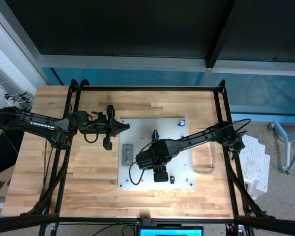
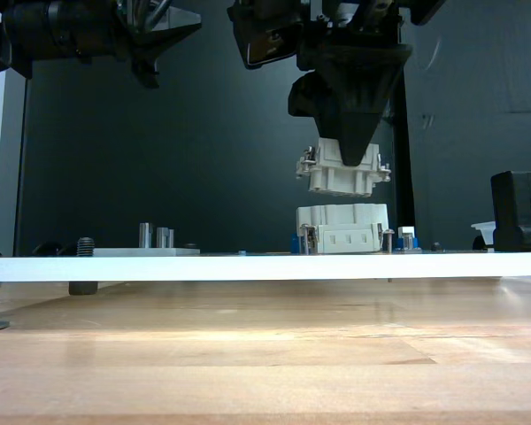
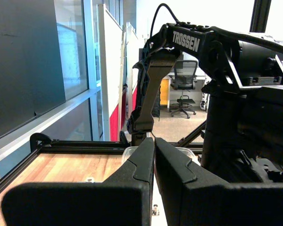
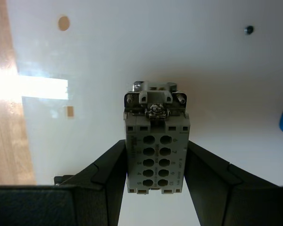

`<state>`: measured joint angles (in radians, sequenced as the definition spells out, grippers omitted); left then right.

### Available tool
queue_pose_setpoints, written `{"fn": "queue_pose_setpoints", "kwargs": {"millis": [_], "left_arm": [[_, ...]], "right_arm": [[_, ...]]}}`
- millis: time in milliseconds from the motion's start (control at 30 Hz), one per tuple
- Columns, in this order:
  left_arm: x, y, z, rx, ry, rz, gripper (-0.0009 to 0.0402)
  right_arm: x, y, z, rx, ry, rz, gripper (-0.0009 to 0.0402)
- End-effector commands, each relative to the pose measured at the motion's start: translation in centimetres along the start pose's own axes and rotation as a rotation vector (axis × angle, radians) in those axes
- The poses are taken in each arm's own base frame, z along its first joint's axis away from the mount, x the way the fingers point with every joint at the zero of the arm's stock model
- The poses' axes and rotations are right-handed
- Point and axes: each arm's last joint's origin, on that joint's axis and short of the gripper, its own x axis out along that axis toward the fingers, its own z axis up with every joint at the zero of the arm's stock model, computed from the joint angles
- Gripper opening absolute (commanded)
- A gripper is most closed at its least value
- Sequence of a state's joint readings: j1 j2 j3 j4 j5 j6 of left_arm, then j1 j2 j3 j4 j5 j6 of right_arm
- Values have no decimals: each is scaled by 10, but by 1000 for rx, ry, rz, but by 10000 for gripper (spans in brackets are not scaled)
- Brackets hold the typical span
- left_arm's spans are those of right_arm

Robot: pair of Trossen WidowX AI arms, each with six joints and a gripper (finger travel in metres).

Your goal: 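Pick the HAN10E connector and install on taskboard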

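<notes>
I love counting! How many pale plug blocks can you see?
2. One connector hangs in the right gripper; another block sits on the taskboard right below it. The left gripper is parked, shut, above the board's left edge. Others may hide behind the arm.
</notes>
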<state>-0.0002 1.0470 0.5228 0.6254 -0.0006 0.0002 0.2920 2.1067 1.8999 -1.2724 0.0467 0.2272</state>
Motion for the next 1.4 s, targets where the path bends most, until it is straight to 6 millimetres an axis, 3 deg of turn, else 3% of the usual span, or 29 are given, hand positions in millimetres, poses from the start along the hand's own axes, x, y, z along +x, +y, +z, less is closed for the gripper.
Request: {"fn": "queue_pose_setpoints", "kwargs": {"millis": [33,700,1400], "left_arm": [[0,0,0,0,0,0,1],[0,0,0,0,0,0,1],[0,0,0,0,0,0,1]], "right_arm": [[-1,-1,0,-1,-5,-4,87],[12,-3,4,1,29,16,87],[13,-4,3,3,37,4,87]]}}
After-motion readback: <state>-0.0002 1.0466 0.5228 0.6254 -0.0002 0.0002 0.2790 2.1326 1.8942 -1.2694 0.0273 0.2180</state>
